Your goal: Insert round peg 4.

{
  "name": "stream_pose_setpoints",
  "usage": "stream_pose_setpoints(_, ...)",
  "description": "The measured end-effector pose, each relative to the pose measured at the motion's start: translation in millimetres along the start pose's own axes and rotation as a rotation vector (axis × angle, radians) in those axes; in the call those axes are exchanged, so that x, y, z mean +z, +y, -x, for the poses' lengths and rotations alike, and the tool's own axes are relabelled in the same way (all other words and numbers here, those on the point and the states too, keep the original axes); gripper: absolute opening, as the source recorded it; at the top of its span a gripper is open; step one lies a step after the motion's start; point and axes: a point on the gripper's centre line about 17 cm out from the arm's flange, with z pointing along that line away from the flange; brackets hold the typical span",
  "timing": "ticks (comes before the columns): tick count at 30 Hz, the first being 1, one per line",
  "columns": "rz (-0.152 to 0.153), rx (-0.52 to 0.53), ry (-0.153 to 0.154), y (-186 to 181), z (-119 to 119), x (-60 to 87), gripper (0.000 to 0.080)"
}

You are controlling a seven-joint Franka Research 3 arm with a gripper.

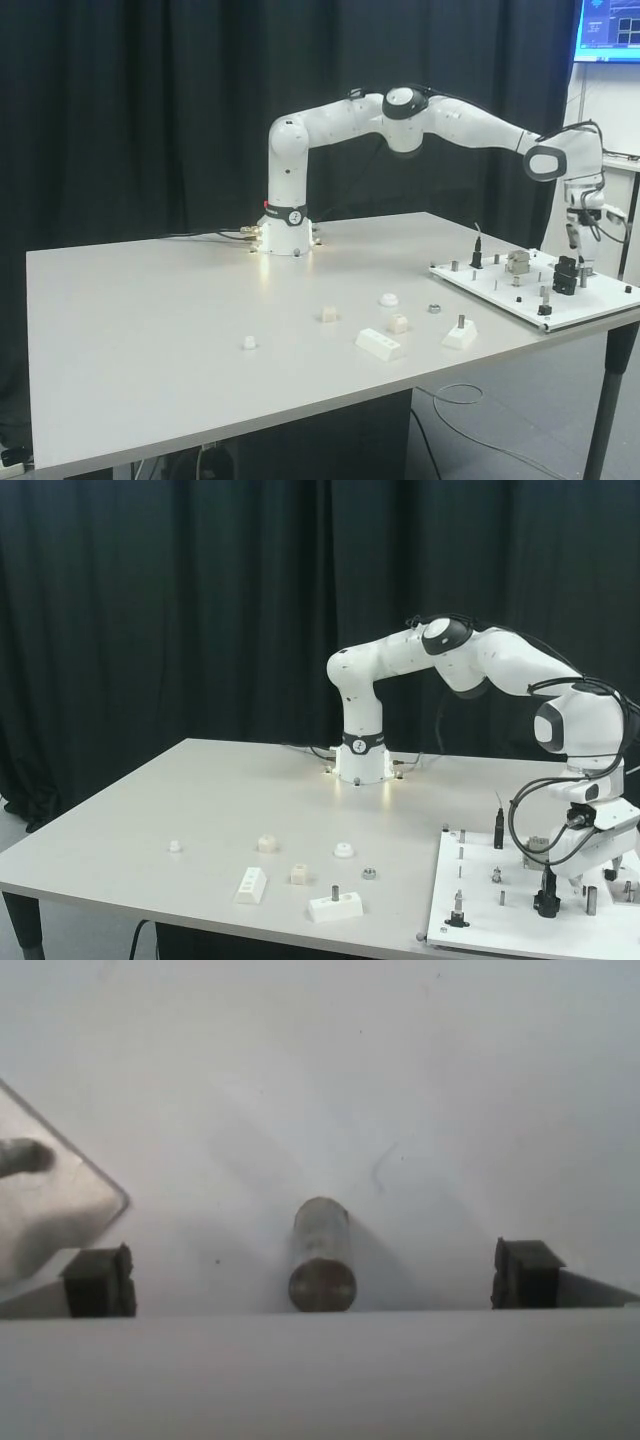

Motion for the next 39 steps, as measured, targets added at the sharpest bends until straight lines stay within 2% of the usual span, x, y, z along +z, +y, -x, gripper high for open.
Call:
stream_pose_setpoints(10,-0.013,0.004,-0.006,-0.1,-0.5,-17.1,0.0799)
stream_pose_setpoints(21,-0.027,0.021,-0.007,-2.7,-1.8,-28.8,0.0800)
stream_pose_setpoints(39,-0.050,0.351,-0.020,-20.0,-3.1,-41.2,0.0800)
